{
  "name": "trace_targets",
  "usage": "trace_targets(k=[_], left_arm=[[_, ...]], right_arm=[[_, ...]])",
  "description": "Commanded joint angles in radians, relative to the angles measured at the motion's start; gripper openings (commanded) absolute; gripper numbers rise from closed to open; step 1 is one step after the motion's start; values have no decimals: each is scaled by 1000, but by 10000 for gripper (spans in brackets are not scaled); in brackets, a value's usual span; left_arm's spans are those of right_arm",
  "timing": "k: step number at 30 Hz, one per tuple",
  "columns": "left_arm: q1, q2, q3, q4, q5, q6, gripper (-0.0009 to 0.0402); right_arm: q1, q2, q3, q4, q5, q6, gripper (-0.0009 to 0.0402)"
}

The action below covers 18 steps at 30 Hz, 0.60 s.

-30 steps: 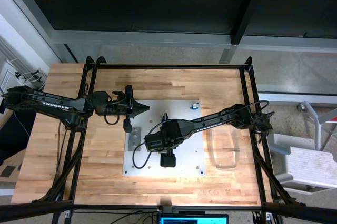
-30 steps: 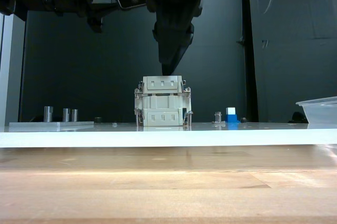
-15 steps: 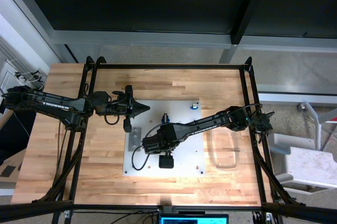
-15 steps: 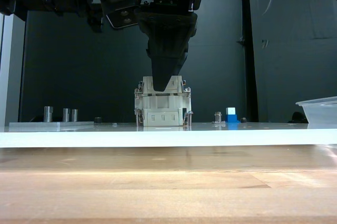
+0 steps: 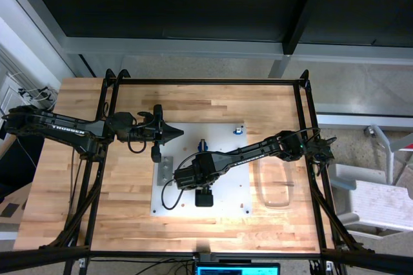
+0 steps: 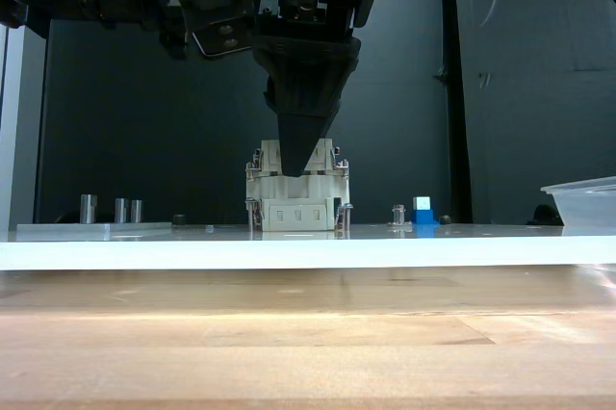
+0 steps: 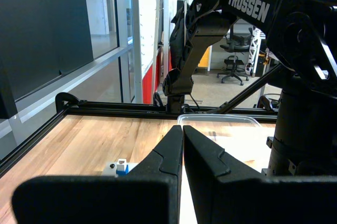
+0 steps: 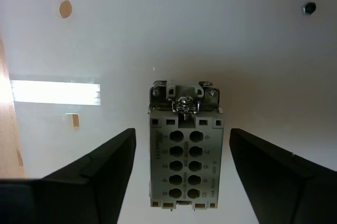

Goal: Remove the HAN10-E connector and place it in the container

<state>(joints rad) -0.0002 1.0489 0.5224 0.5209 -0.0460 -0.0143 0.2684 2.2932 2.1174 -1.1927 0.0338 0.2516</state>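
Lowered right gripper point(image 6: 300, 155) half-hides HAN10-E connector point(image 6: 296, 206); left gripper point(image 5: 175, 133) hovers behind.

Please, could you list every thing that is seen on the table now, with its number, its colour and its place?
table: one, light wood, under everything.
board: one, white, middle of the table.
connector: one, pale grey-beige, upright on the board.
tray: one, clear, on the table right of the board.
blue part: one, blue and white, on the board's far side.
plate: one, grey, at the board's left edge, carrying three metal pegs.
left gripper: black, shut, above the board's far left corner.
right gripper: black, open, astride the connector's top, fingers clear of it.
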Motion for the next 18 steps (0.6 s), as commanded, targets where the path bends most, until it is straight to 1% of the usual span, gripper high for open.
trace_targets(k=[1,13,18], left_arm=[[0,0,0,0,0,0,0],[0,0,0,0,0,0,0],[0,0,0,0,0,0,0]], right_arm=[[0,0,0,0,0,-5,214],[1,-1,0,0,-2,-8,98],[3,-3,0,0,-9,-18,58]])
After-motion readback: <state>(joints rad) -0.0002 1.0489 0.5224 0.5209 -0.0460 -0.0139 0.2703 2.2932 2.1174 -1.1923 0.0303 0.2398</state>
